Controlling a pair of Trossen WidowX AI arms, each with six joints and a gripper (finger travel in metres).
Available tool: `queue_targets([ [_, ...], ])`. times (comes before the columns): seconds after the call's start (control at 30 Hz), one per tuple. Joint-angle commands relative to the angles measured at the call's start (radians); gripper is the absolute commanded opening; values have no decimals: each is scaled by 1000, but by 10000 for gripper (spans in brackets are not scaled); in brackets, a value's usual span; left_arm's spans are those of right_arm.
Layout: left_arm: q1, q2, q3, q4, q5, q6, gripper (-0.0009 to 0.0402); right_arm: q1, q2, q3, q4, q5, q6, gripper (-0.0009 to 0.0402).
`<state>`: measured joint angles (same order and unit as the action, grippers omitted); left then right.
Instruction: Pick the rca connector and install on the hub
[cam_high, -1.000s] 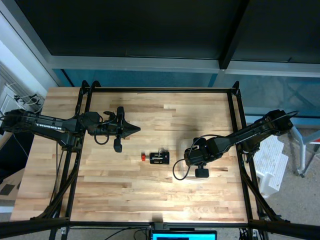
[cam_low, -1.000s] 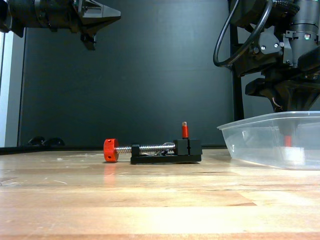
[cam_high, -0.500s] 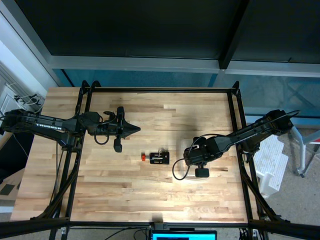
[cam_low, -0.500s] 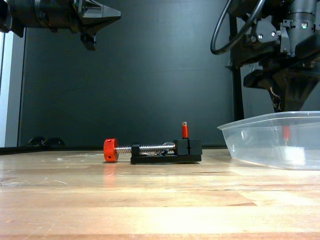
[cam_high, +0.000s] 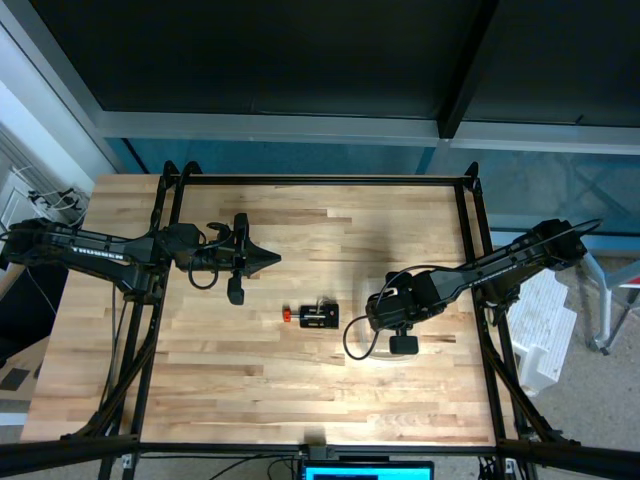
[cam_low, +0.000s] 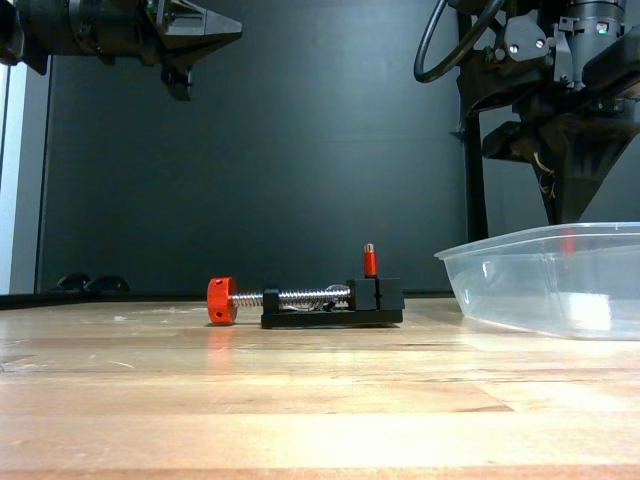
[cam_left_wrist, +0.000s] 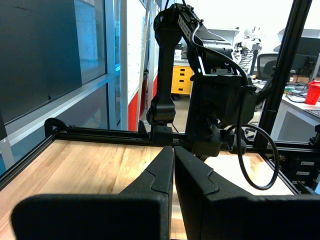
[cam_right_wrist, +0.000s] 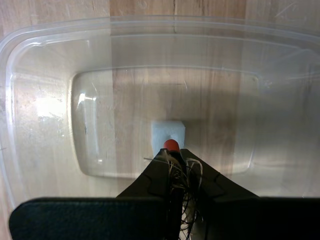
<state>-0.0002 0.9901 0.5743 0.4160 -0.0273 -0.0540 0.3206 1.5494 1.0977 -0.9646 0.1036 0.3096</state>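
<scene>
The hub (cam_high: 318, 317) is a small black block with a red knob (cam_low: 221, 300) and lies mid-table; it also shows in the low view (cam_low: 335, 303). My right gripper (cam_right_wrist: 171, 150) hangs point-down over the clear tray, right of the hub. It is shut on the rca connector (cam_right_wrist: 171, 145), a tiny piece with a red tip and fine wire strands. The low view shows that red tip (cam_low: 568, 238) at about the height of the tray's rim, under the right gripper (cam_low: 566, 215). High at the far left, my left gripper (cam_left_wrist: 173, 150) is parked and shut, holding nothing.
A clear plastic tray (cam_low: 500, 255) stands on the table right of the hub, its rim (cam_right_wrist: 50, 40) below the right gripper. A small white cube (cam_right_wrist: 168, 132) rests on its floor. The black frame rails run along the table's sides.
My right gripper has risen straight up from the tray floor, carrying the red-tipped piece off the white cube. The left arm and the hub have not moved.
</scene>
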Motion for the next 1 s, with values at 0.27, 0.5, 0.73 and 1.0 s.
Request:
queue_targets([
  [0.27,0,0,0,0,0,0,0,-2,0,38,-40,0,1,0],
  [0.5,0,0,0,0,0,0,0,-4,7,41,-40,0,23,0],
  [0.73,0,0,0,0,0,0,0,-15,46,91,-63,1,23,0],
  [1.0,0,0,0,0,0,0,0,-31,97,146,-74,2,23,0],
])
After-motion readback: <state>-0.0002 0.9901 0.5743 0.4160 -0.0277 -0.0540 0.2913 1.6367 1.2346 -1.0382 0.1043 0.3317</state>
